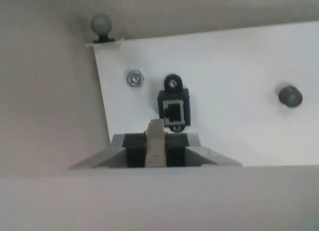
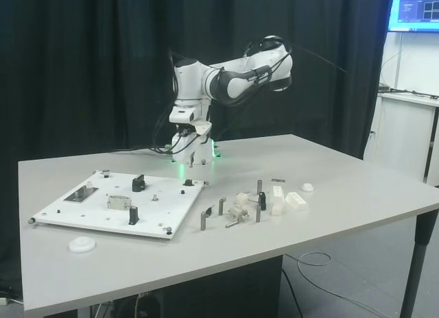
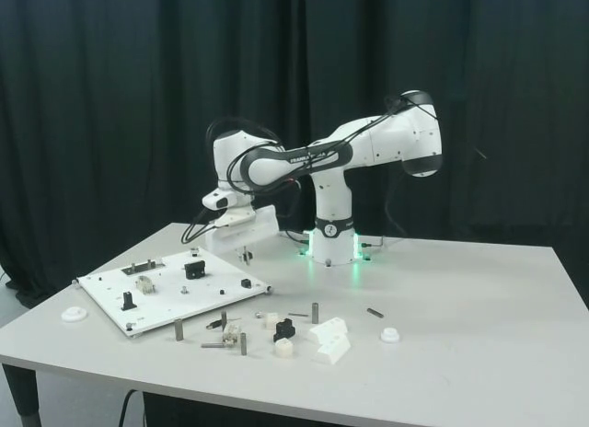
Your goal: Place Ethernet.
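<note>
Clamped between my pincer (image 1: 155, 141) fingers is the Ethernet plug (image 1: 155, 144), a pale connector that stands at the lower centre of the wrist view. Just past its tip I see the black Ethernet socket (image 1: 174, 109) fixed on the white board (image 1: 239, 66), its opening facing me; plug and socket are near but not yet joined. A metal nut (image 1: 134, 78) sits on the board beside the socket, and a dark round knob (image 1: 290, 96) lies toward the right of that frame. In the first room view my pincer (image 2: 190, 157) hangs above the far edge of the board (image 2: 82, 215), left of centre, on the grey bench (image 2: 343, 194). Loose white blocks (image 2: 278, 199) lie at centre right.
</note>
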